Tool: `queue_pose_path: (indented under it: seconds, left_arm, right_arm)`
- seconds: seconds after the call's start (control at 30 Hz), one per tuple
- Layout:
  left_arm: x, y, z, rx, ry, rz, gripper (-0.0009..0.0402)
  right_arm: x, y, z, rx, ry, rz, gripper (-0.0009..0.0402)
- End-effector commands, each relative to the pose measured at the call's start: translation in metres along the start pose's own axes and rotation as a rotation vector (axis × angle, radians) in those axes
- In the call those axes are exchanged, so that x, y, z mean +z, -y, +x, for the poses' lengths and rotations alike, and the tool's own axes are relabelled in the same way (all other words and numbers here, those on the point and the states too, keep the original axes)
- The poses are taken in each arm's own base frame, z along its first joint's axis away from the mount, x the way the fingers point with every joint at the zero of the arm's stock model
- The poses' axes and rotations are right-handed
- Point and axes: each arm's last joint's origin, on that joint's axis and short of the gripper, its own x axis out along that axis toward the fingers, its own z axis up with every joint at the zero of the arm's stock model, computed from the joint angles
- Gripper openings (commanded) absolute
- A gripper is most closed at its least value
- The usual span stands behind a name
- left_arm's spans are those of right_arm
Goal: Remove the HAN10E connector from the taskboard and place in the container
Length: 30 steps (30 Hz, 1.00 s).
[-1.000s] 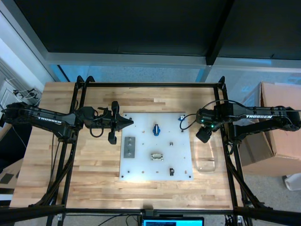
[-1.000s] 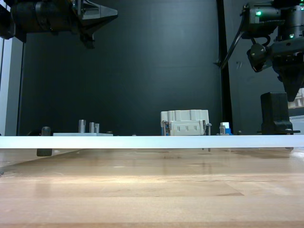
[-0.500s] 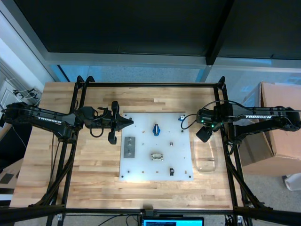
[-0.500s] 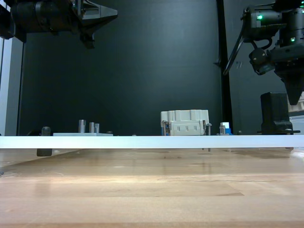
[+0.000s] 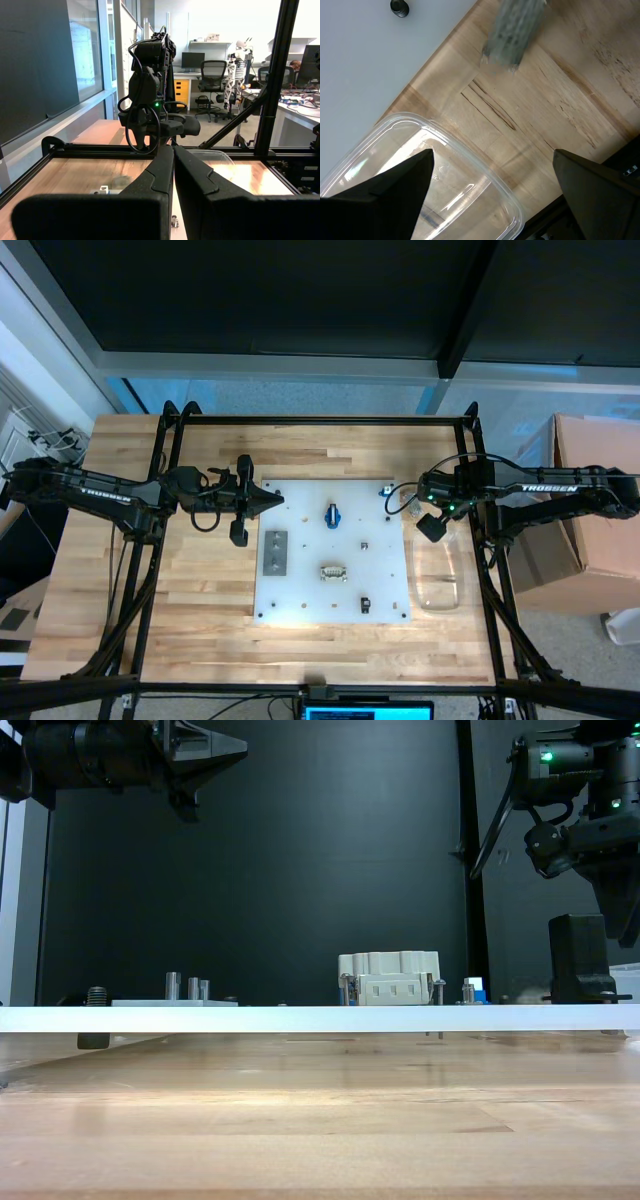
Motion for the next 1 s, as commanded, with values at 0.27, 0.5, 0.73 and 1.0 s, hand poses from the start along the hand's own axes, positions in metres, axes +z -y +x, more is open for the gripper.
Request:
queue_pose_path:
  seconds: [0.27,0.5,0.73,1.0]
  left_arm:
    - [0.0,0.0,0.0,0.0,0.0,0.0,0.0]
    - [0.0,0.0,0.0,0.0,0.0,0.0,0.0]
    - [0.0,0.0,0.0,0.0,0.0,0.0,0.0]
    - [0.0,0.0,0.0,0.0,0.0,0.0,0.0]
  right_arm:
    - [0.0,0.0,0.0,0.002,0.001,0.0,0.0349]
    - [0.003,-0.002,-0.001,0.021,0.029,-0.032,0.0349]
    - [0.034,0.004,-0.004,0.014,0.07,-0.215,0.0349]
    - [0.067,0.011,0.01,-0.035,0.006,-0.555,0.035]
